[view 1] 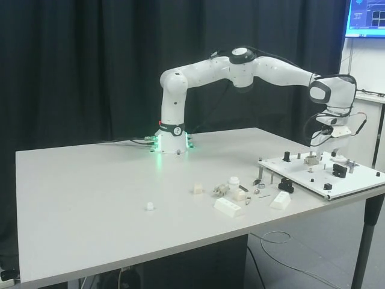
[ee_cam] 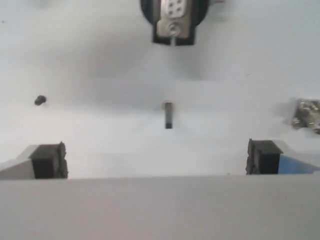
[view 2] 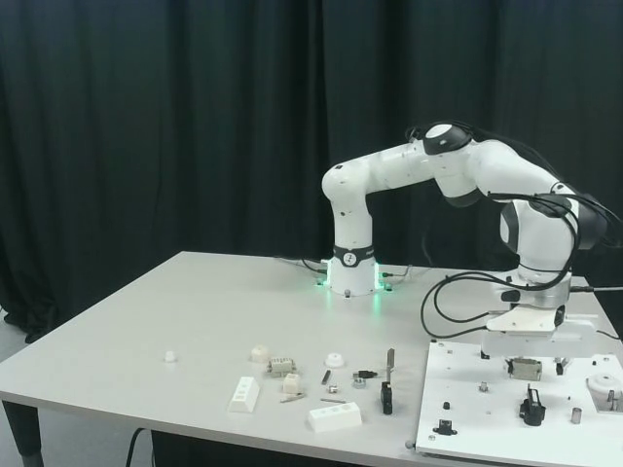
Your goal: Remove square peg 1.
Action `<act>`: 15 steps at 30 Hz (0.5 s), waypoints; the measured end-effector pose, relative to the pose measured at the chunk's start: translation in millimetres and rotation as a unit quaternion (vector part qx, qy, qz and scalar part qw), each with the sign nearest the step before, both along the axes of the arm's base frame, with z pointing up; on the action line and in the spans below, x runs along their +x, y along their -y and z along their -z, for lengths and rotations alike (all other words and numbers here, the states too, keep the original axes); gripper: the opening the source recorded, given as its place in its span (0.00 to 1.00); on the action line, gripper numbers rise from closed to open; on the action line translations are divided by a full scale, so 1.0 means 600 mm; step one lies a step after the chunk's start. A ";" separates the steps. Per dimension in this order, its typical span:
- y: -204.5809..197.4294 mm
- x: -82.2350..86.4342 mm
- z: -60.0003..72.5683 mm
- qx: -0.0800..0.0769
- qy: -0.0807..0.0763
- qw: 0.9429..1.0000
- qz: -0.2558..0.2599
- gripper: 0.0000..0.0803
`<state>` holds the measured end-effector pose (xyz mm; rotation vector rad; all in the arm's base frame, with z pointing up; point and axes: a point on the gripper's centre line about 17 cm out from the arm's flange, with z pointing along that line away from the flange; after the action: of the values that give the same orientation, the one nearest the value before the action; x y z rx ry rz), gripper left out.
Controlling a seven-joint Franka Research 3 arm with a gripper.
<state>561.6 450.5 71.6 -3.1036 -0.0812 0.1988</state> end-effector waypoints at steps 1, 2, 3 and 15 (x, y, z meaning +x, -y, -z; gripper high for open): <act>-0.002 -0.001 0.002 -0.001 0.001 1.000 0.000 1.00; -0.003 -0.003 0.004 -0.003 0.002 1.000 0.000 1.00; -0.005 -0.004 0.007 -0.004 0.002 1.000 -0.001 1.00; -0.009 -0.009 0.027 -0.014 0.007 1.000 0.005 1.00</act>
<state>556.1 456.1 55.2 -3.1322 -0.0650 0.1785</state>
